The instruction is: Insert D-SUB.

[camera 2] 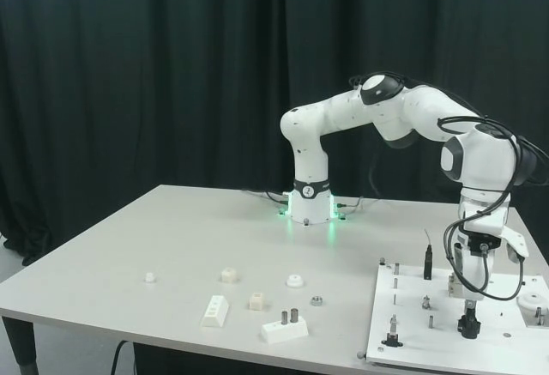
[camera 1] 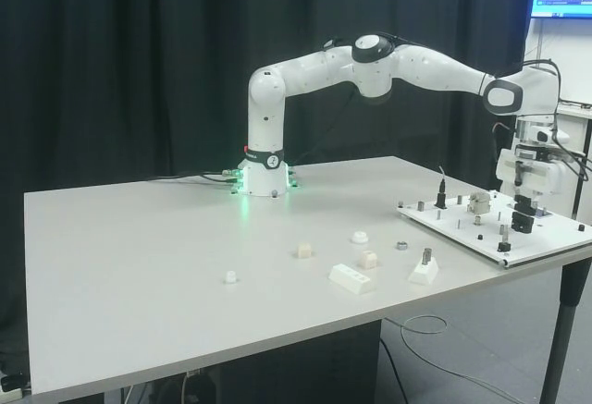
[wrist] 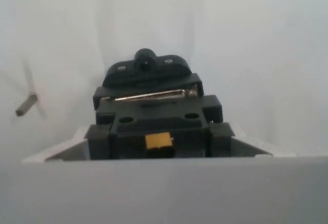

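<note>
The gripper has its fingers closed on the black D-SUB connector, holding it by its shell just above the white board. The connector looks rigid and light, but its metal face and pins could bend, so the grip should stay on the shell sides.

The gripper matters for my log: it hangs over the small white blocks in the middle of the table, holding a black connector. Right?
Not quite. The gripper does hold the black connector, as the wrist view shows, but it hangs over the white board at the table's edge. The small white blocks lie apart from it, as the second room view shows.
</note>
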`<control>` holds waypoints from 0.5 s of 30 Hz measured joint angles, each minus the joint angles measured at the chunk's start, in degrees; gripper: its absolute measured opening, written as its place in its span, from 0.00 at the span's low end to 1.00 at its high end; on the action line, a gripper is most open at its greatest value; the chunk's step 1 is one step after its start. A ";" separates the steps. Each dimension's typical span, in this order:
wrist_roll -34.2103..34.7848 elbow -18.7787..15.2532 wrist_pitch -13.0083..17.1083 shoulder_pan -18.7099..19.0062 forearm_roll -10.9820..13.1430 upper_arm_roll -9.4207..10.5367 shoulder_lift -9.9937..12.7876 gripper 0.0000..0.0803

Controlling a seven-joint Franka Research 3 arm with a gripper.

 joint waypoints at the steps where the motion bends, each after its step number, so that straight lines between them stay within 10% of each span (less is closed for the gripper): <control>1: 0.00 -0.08 -0.02 0.01 -0.02 0.00 -0.03 0.48; 15: -2.13 -1.02 -0.20 0.43 -0.10 0.01 -0.42 0.48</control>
